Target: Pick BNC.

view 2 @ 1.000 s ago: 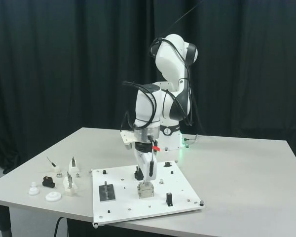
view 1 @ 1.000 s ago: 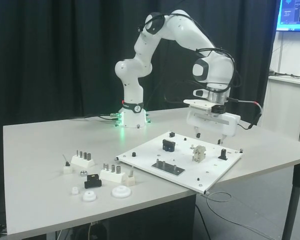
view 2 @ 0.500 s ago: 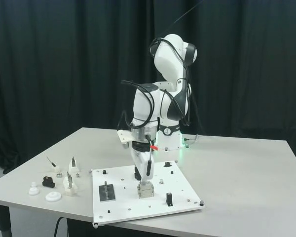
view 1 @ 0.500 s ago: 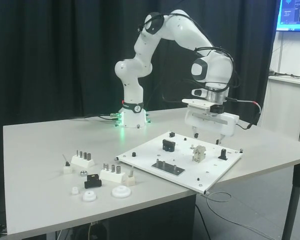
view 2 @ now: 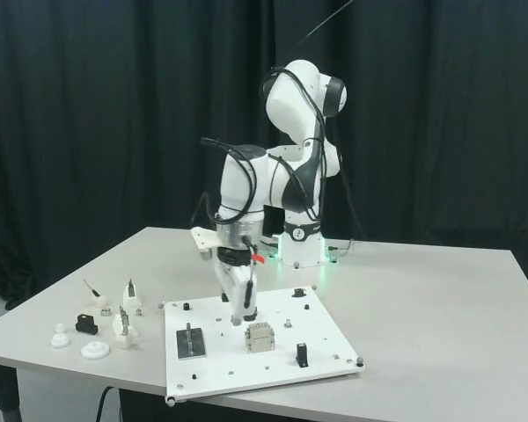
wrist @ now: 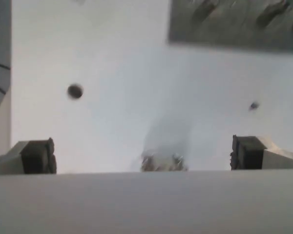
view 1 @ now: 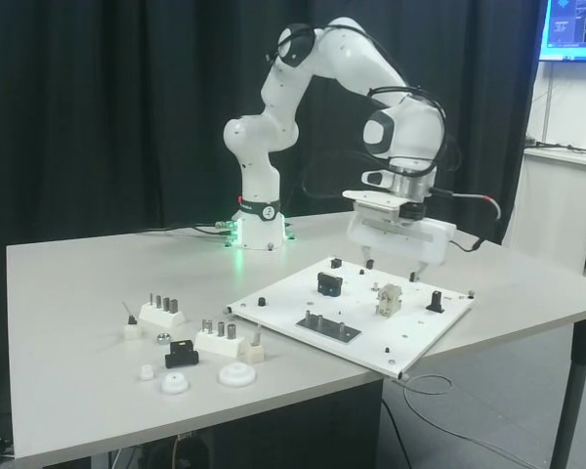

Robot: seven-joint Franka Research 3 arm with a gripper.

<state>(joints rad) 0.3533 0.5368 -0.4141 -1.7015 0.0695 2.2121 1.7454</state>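
My gripper [view 1: 393,268] hangs open a little above the white board [view 1: 273,315], between the black block [view 1: 329,283] and the grey connector block [view 1: 387,299]. In the second room view the gripper [view 2: 240,313] stands beside the grey block [view 2: 260,338]. In the wrist view both fingertips [wrist: 36,156] are spread wide over bare board, gripper [wrist: 142,155] holding nothing. A small grey metal stub [wrist: 163,161], perhaps the BNC, shows between them, half hidden by the gripper body.
On the board also stand a grey plate with pegs [view 1: 327,326] and a small black part [view 1: 435,301]. Several loose white and black parts [view 1: 190,344] lie on the table to the board's left. The arm's base [view 1: 258,230] is behind the board.
The gripper has moved left across the board in both room views and risen slightly, away from the grey connector block. It stays open with nothing in it.
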